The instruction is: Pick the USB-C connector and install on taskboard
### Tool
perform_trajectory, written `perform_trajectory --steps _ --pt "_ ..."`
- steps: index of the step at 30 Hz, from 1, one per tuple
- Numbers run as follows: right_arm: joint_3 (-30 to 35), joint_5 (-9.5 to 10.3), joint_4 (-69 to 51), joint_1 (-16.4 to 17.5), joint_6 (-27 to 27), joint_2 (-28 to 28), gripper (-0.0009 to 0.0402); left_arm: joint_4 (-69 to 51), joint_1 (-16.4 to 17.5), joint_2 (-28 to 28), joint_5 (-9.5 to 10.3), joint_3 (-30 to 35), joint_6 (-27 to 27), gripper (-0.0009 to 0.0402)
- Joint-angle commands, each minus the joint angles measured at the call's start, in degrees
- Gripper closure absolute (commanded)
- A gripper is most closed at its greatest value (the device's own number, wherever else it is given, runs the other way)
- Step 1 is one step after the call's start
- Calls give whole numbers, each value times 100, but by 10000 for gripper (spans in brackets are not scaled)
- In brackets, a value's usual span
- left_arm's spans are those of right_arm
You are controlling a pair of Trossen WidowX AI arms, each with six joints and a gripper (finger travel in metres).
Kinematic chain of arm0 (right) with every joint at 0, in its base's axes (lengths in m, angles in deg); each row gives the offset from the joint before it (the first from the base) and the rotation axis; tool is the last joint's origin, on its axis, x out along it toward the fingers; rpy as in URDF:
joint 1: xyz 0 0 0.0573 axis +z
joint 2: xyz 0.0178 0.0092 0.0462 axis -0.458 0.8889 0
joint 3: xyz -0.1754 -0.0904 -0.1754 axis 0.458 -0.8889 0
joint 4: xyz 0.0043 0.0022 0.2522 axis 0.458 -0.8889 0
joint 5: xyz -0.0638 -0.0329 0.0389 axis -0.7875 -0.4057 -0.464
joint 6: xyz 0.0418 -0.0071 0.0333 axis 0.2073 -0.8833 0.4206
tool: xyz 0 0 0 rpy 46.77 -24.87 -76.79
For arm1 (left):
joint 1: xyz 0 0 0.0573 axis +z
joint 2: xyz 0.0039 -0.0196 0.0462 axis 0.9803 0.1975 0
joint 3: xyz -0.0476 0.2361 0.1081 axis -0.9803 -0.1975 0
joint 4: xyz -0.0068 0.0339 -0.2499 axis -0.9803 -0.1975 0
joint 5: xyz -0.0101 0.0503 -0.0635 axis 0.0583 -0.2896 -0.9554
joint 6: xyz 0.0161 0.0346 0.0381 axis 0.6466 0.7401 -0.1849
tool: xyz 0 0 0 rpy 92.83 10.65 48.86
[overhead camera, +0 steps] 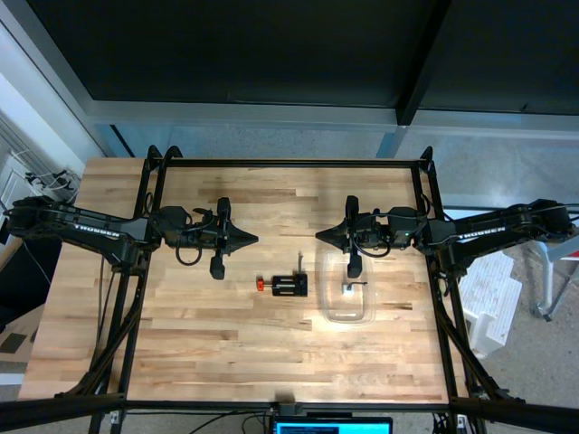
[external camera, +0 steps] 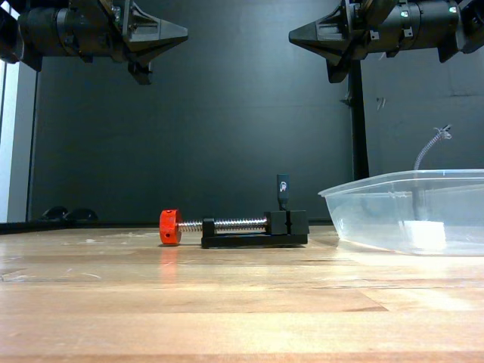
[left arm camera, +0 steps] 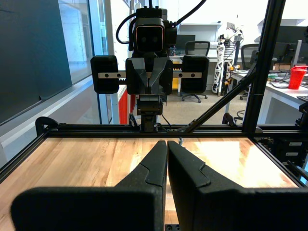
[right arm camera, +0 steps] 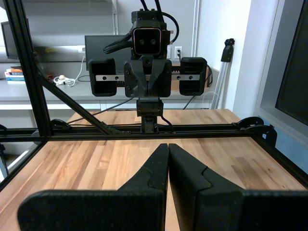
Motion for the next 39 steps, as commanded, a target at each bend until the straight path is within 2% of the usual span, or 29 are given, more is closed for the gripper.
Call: perform_trajectory --steps 1,15,21,28,39 --pt "0 2 2 0 4 0 393 2 0 2 -4 2 0 393" --pt "101 4 -236 2 9 0 393 2 2 2 -4 2 0 393" --pt "748 2 -1923 4 72 0 393 2 0 2 -4 2 0 393" --pt "1580 44 -4245 17 520 105 393 2 0 2 -4 2 0 393" --pt "2905 59 -6883 101 929 822 393 2 0 2 -4 2 0 393"
